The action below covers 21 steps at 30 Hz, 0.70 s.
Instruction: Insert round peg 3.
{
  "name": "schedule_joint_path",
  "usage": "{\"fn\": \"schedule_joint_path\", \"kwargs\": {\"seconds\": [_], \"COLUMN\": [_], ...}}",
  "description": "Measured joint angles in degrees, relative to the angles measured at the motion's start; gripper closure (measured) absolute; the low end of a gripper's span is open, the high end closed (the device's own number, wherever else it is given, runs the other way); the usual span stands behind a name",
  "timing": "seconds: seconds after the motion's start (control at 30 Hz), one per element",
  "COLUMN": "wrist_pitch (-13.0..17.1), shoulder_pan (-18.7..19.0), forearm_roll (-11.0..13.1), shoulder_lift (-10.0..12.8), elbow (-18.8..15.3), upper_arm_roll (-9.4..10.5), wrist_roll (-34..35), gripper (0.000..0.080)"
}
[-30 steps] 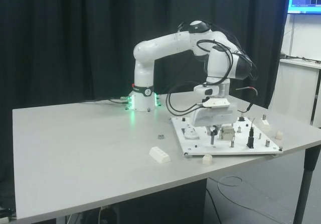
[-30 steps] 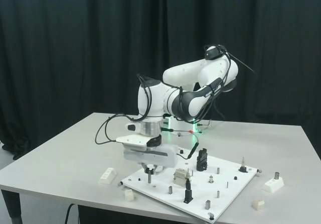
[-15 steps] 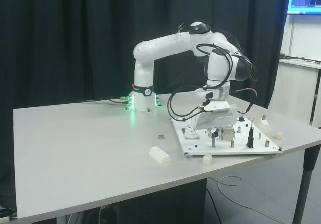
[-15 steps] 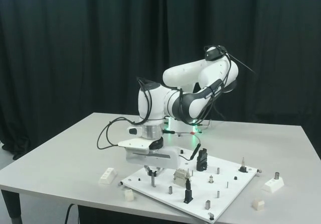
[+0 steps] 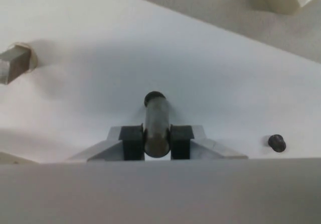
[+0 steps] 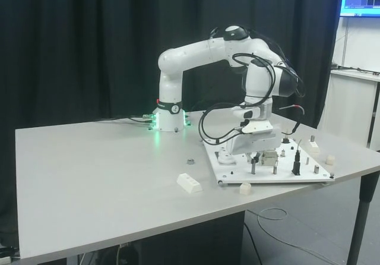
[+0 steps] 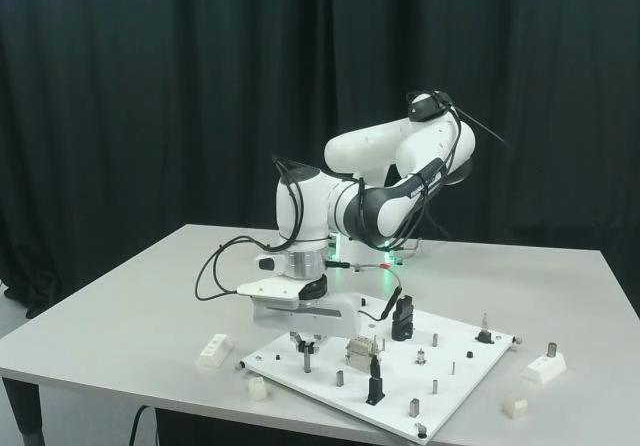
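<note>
Closest to the wrist camera, the two-finger gripper (image 5: 157, 142) is clamped on the dark round metal peg (image 5: 156, 123), black pads (image 5: 131, 142) pressing it from either side, and the peg's far end hangs just above the flat white assembly board (image 5: 215, 83). No hole shows under its tip from here, so whether it is lined up I cannot tell.

What's new: over the last second the gripper has slid along the board's near edge and tipped over, so the wrist plate, level a second ago, now sits canted. The peg (image 7: 306, 359) reads as a short upright post near the board's (image 7: 455, 391) front corner. My read: the arm is hunting for the socket, and the insertion is not yet made.

Further out, a small black stud (image 5: 277, 142) sits on the board, apart from the peg, and a grey square block (image 5: 14, 63) stands off toward the other side.

Farthest back, the white robot arm (image 6: 196, 54) rises from its green-lit base (image 6: 168, 121), arches over, folds at the elbow and drops the wrist steeply toward the board (image 6: 314, 178) on the grey table (image 6: 89, 176).
</note>
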Motion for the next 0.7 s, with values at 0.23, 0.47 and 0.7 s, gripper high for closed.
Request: {"fn": "schedule_joint_path", "kwargs": {"seconds": [0.23, 0.47, 0.7], "wrist_pitch": [0.0, 0.06, 0.55], "shoulder_pan": [0.01, 0.01, 0.03], "forearm_roll": [0.42, 0.95, 0.99], "shoulder_lift": [-0.03, -0.07, -0.19], "elbow": [0.01, 0.01, 0.03], "upper_arm_roll": [0.14, 0.15, 0.15], "wrist_roll": [-0.06, -0.3, -0.48], "gripper": [0.0695, 0.0695, 0.0695]}}
